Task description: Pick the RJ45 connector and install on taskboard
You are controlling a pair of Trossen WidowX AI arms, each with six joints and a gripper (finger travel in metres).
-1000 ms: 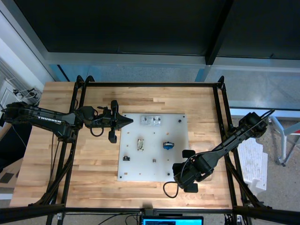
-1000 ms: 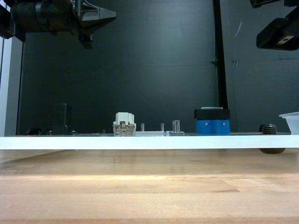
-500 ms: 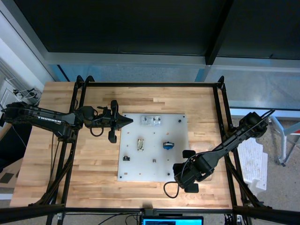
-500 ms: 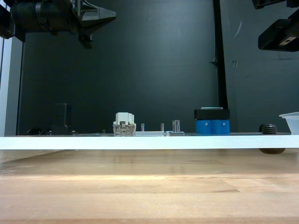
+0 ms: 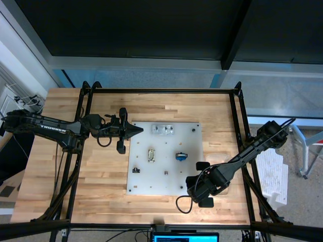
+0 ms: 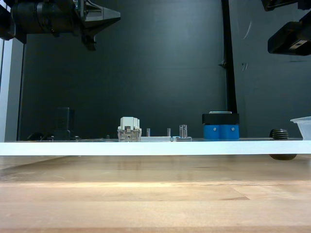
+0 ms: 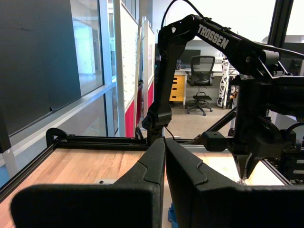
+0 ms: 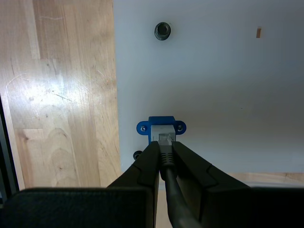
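Observation:
The RJ45 connector, a small pale piece on a dark cable, is pinched in my right gripper, which is shut on it. In the right wrist view its tip lines up with a blue fitting on the white taskboard. From above, the right gripper hangs high over the near right part of the taskboard. The left gripper is shut with nothing in it and hovers over the board's far left edge. It sits high in the low view.
The board carries a beige connector, a blue fitting, a silvery block and a small black bit. A clear tray lies just right of the board. A black frame rail runs along the right side.
Hardly anything: the right gripper wavers very slightly in the low view, still holding the connector. The left arm stays still.

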